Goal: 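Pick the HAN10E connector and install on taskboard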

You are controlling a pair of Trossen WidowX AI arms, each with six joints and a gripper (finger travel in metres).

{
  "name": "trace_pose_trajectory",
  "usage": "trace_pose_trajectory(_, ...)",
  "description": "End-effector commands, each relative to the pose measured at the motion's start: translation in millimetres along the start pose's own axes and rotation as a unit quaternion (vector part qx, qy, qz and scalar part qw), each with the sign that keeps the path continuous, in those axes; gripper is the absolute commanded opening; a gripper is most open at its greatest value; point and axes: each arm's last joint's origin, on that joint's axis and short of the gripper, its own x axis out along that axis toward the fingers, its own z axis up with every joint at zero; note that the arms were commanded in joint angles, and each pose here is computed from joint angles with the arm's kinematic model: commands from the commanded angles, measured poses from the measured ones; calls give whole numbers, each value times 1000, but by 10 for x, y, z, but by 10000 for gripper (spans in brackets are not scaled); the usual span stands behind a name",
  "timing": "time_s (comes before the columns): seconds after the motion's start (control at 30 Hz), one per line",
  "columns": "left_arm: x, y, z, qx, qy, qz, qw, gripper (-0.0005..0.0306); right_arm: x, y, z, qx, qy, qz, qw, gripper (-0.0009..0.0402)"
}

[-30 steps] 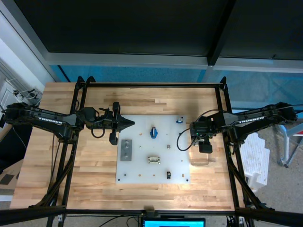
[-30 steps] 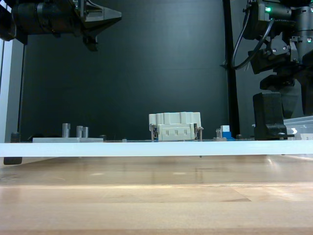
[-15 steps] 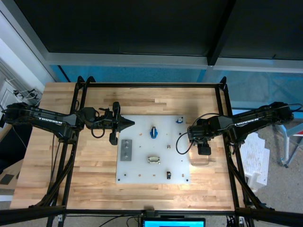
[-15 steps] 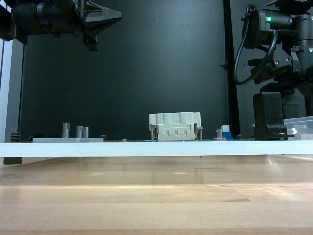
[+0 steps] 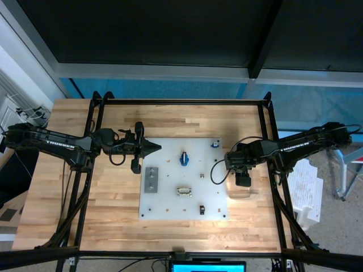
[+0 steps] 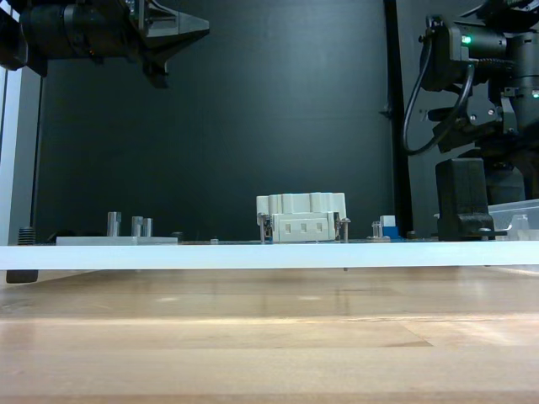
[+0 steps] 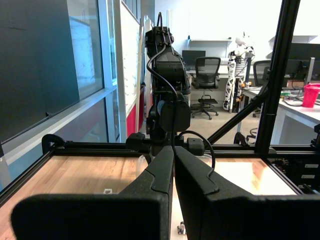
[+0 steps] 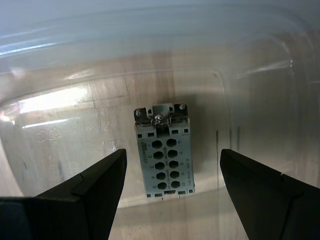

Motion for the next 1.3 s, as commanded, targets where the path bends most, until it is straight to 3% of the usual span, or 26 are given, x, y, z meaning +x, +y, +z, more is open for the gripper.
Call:
trace_pose_trajectory(0.03, 1, 1, 0, 0, 0, 0, 1000, 1, 7, 2, -2, 2, -1, -1, 1000, 261)
trace_pose_trajectory(0.27, 1, 0, 0, 0, 0, 0, 1000, 1, 55, 15, -15, 22, -7, 5, 1000, 261)
trace_pose_trajectory(0.63, 1, 0, 0, 0, 0, 0, 1000, 1, 175, 21, -79, 23, -8, 3, 1000, 254)
trace_pose_trajectory(1.3, 1, 0, 0, 0, 0, 0, 1000, 1, 182, 20, -81, 23, -9, 4, 1000, 134)
